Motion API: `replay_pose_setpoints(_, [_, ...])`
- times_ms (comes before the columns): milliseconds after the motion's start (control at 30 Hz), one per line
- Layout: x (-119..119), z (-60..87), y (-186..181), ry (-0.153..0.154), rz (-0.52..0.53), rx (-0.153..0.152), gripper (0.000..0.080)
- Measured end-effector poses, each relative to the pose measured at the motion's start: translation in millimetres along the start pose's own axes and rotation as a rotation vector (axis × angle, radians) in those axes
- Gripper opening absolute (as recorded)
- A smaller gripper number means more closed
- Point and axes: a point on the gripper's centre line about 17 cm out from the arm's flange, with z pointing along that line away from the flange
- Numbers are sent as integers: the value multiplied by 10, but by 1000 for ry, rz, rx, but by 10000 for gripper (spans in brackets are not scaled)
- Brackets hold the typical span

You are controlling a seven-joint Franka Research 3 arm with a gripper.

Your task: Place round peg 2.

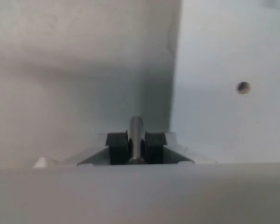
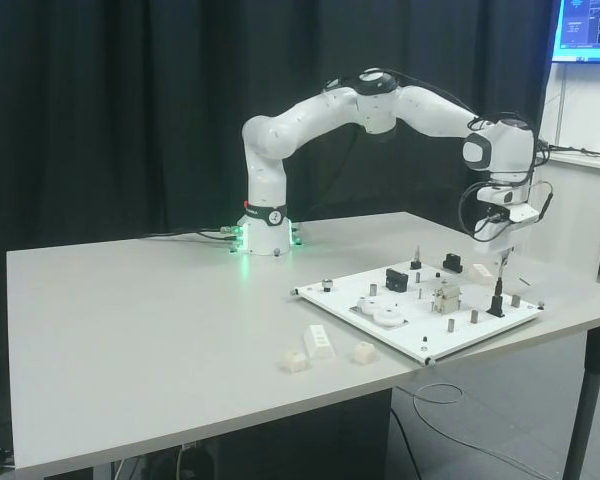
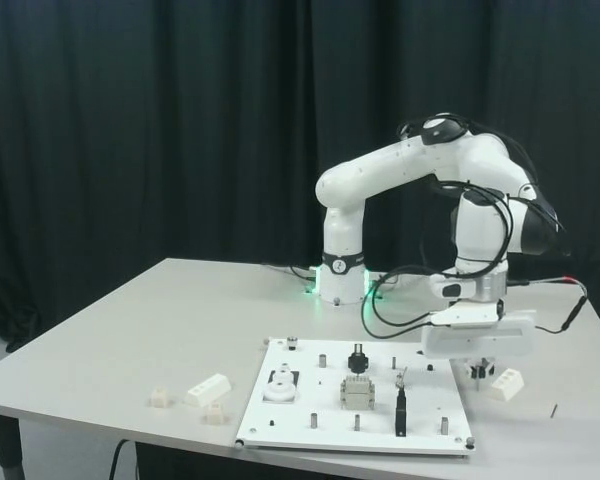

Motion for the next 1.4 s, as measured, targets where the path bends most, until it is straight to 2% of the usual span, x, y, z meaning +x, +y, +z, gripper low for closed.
replay_pose_setpoints(467, [36, 220, -247, 42, -11, -8, 73])
replay_pose_setpoints(1000, [42, 401, -367, 61, -28, -13, 73])
replay_pose_setpoints(1400, [28, 499, -414, 64, -38, -17, 72])
